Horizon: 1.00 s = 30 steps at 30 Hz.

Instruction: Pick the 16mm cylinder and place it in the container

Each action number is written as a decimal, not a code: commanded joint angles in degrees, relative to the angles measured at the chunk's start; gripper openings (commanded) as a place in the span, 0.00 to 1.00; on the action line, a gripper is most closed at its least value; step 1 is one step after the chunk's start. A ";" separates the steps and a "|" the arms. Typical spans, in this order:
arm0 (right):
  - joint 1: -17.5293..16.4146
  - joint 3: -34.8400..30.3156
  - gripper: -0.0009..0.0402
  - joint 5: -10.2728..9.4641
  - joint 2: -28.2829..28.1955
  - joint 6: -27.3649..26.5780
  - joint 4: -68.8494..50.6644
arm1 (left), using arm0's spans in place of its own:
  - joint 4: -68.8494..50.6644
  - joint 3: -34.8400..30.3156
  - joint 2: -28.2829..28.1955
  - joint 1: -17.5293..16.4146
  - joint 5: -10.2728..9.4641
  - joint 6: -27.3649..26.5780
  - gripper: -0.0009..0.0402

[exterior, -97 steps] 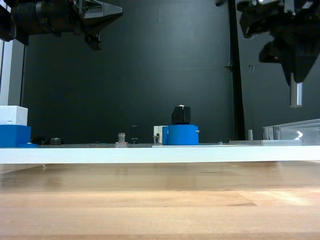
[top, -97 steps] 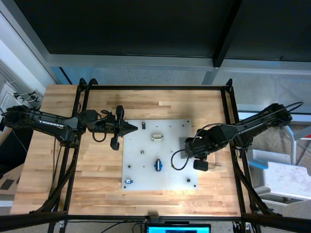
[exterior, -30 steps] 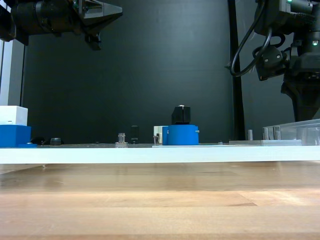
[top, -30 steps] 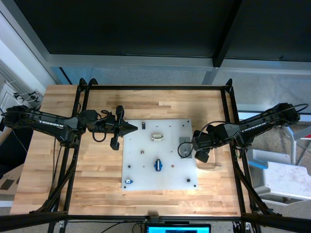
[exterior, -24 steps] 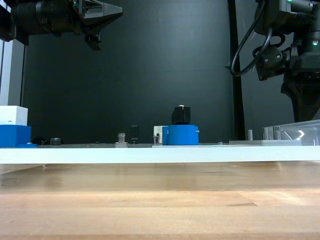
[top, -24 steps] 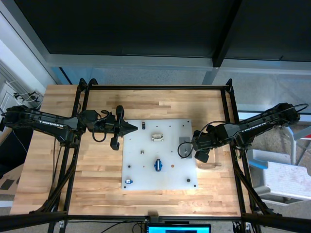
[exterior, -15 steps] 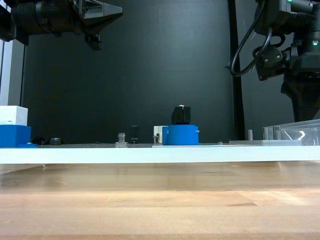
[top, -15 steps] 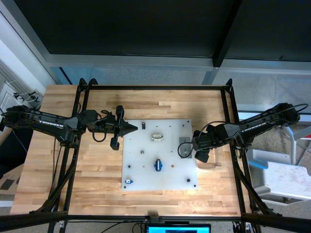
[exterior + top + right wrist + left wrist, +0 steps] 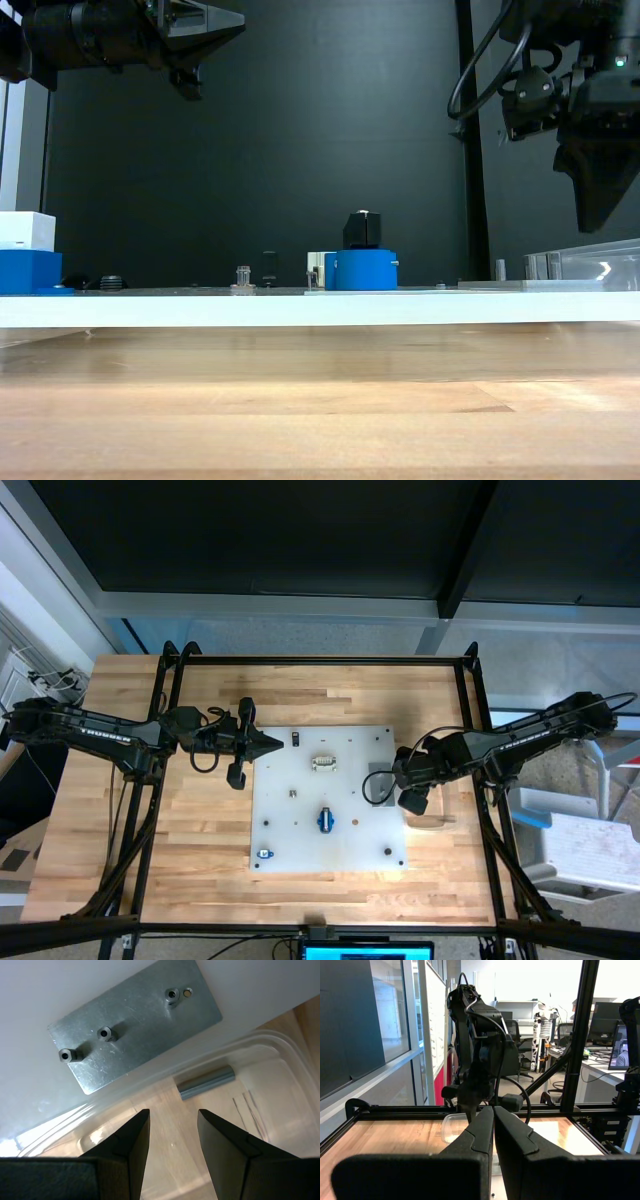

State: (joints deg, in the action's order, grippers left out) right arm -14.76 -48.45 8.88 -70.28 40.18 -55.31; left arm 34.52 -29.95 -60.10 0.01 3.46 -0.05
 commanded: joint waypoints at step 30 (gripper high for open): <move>0.00 -9.97 0.34 -0.02 0.13 -0.11 -11.72 | 0.00 0.00 0.00 -0.02 0.00 0.02 0.02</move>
State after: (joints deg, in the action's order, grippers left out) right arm -14.76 -58.41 8.82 -70.13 40.05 -67.11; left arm 34.52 -29.95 -60.10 0.01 3.44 -0.05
